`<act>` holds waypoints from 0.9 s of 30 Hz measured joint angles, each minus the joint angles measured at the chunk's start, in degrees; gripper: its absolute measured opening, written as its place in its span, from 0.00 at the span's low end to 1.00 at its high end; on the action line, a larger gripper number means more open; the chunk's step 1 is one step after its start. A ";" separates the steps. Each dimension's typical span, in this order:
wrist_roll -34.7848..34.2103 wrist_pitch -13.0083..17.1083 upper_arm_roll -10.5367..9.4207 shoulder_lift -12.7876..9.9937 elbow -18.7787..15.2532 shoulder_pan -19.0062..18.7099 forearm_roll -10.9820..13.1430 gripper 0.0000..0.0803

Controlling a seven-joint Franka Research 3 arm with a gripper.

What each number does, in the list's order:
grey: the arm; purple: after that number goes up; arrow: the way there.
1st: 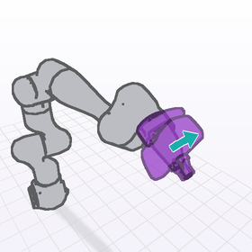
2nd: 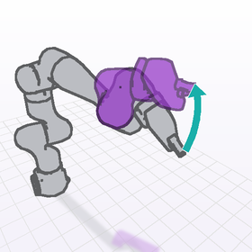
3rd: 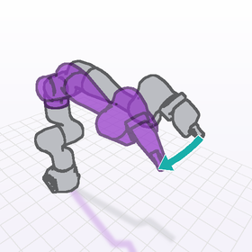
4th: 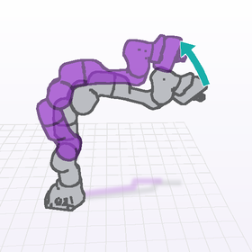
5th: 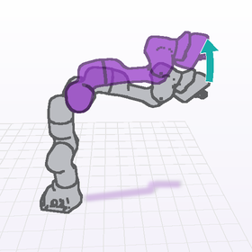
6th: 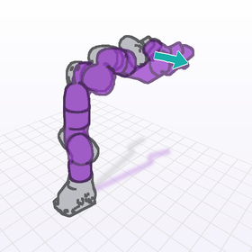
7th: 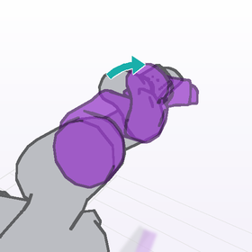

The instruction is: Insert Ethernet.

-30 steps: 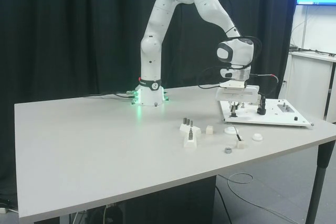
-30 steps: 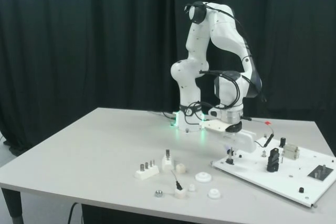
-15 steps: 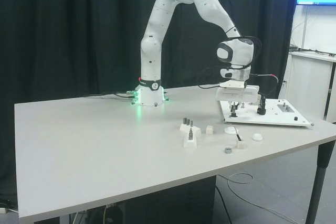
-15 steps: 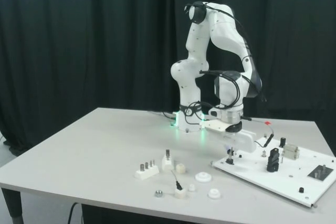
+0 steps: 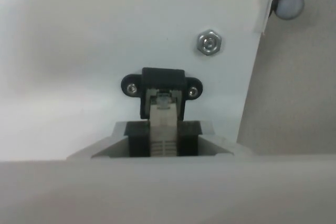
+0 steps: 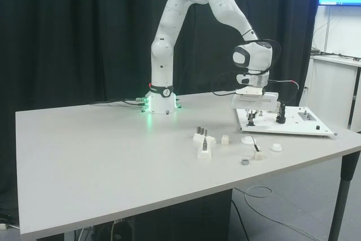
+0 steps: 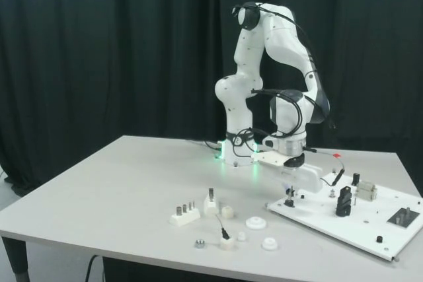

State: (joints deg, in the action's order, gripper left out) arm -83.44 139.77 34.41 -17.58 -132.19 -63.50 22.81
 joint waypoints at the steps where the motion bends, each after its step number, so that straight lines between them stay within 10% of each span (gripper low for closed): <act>1: -0.05 0.03 -0.02 0.00 -0.01 0.00 0.00 0.13; 27: -0.91 0.17 -0.04 0.00 -0.03 0.09 0.00 0.13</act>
